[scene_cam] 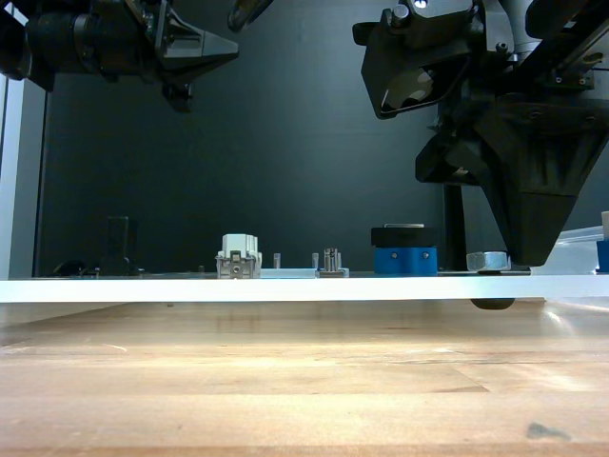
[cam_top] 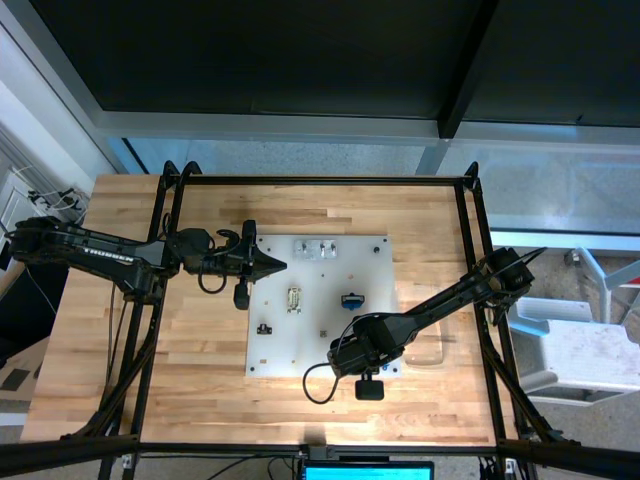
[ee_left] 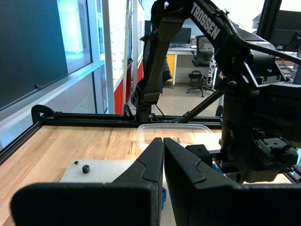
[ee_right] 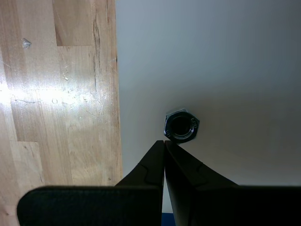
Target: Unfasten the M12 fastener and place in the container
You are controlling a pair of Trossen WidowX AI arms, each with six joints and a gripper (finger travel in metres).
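nut (ee_right: 181,125) (one) beside closed right tool (ee_right: 164,141), left tool (ee_left: 163,140) aloft.

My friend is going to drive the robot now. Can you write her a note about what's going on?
Left gripper: shut, holding nothing, high over the board's far left edge.
Right gripper: shut on nothing, tips down at the board beside the nut.
Nut: low on the board near its near right edge, dark in its hole, so it seems to be on its stud. Can't tell how loose.
Tray: right of the board, nut not in it.
Done: nothing that shows.
Left: unscrew the nut, lift it, put it in the tray.
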